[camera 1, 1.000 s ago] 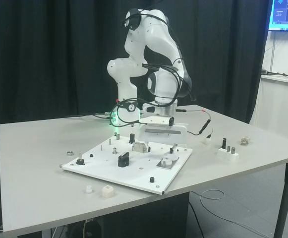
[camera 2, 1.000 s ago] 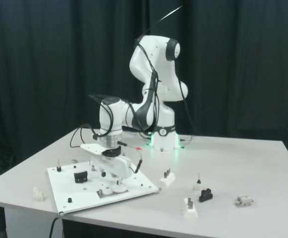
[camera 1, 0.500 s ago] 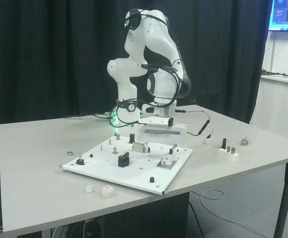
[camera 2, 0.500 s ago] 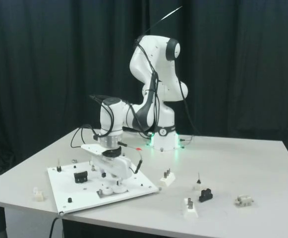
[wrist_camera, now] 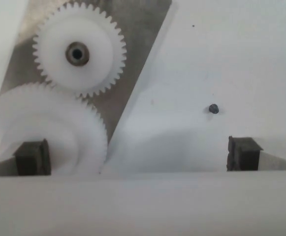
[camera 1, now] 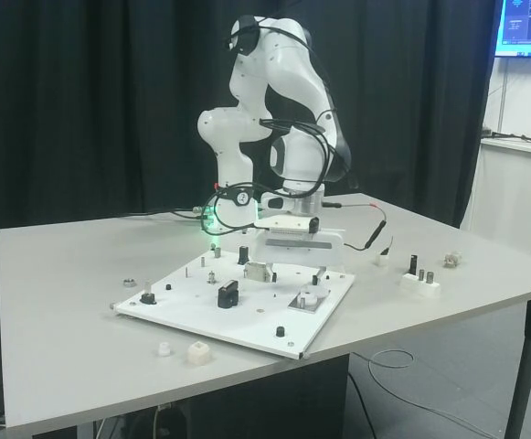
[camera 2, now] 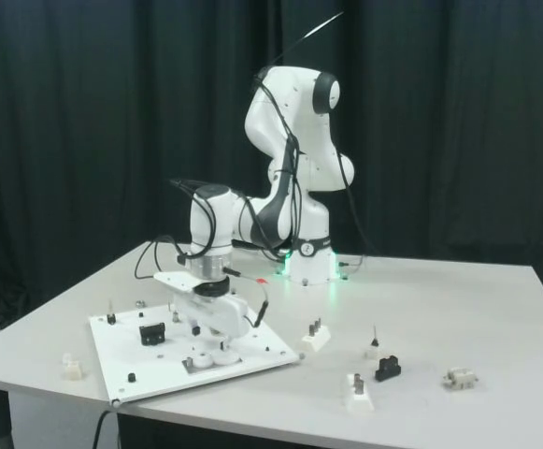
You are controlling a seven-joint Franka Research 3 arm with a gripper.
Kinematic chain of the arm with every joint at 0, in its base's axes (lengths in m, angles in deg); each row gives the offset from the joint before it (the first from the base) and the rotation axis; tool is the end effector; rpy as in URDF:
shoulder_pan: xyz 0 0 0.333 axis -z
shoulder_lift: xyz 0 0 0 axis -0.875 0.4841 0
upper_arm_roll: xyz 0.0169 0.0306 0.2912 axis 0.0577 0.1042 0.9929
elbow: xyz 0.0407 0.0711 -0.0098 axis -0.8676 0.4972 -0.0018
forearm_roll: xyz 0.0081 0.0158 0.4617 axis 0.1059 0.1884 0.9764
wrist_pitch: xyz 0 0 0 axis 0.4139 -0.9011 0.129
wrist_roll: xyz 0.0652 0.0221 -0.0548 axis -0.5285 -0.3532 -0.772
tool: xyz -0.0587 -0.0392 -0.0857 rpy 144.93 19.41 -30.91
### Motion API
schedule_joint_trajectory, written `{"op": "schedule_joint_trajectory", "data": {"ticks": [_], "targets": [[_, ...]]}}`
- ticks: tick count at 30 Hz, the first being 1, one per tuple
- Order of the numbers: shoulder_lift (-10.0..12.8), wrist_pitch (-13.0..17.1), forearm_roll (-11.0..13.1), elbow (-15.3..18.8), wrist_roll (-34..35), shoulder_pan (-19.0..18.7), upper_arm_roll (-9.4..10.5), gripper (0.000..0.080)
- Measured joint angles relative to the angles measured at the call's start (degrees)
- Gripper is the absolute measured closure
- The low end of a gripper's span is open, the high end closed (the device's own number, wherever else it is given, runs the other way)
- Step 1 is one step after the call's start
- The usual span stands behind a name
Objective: Insert large gear.
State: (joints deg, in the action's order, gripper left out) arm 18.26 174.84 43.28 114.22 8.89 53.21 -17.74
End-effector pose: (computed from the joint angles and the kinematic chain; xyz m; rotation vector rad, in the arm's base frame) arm 0.6095 -0.1253 0.1438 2.5315 -1.7875 0.1042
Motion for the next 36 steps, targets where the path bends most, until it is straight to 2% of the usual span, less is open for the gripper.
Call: {"op": "schedule_joint_trajectory", "data": {"ticks": [19,36], "targets": [[-0.4,0.5,0.1,0.5,0.0,-0.3,0.05,0.0003],[-2.4,-1.7,0.1,0.5,0.0,-1.6,0.11,0.0003]]}}
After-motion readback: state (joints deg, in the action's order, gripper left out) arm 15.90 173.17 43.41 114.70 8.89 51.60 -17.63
